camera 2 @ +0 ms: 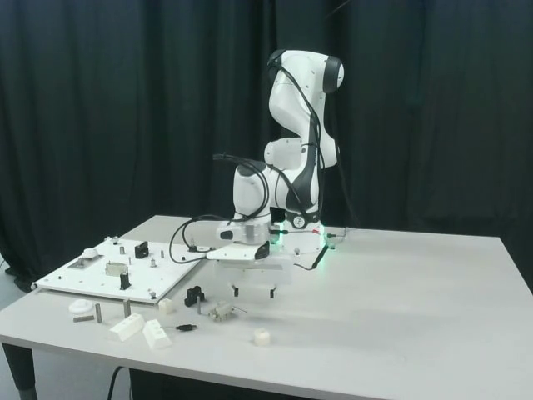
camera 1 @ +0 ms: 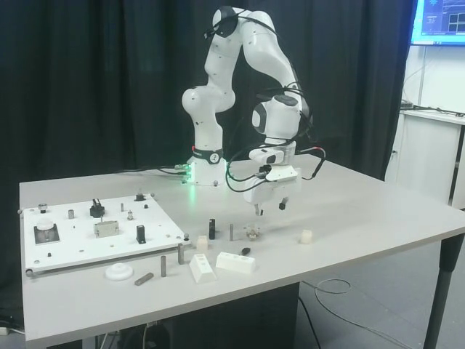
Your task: Remove BNC.
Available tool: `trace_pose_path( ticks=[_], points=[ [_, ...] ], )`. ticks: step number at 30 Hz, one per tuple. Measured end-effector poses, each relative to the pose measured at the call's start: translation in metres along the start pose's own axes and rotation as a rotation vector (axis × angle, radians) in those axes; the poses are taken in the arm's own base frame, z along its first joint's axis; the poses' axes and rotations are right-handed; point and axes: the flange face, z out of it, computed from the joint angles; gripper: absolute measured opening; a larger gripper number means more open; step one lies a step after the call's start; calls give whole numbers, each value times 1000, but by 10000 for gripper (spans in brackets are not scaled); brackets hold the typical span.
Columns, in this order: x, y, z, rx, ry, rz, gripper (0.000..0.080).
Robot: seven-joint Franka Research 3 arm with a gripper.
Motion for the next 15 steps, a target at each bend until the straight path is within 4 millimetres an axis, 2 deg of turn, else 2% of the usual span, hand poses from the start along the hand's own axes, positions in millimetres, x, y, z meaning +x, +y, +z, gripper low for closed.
trace_pose_path(
  ticks=[15],
  points=[
    [6, 2, -3, 4, 8, 7, 800]
  ],
)
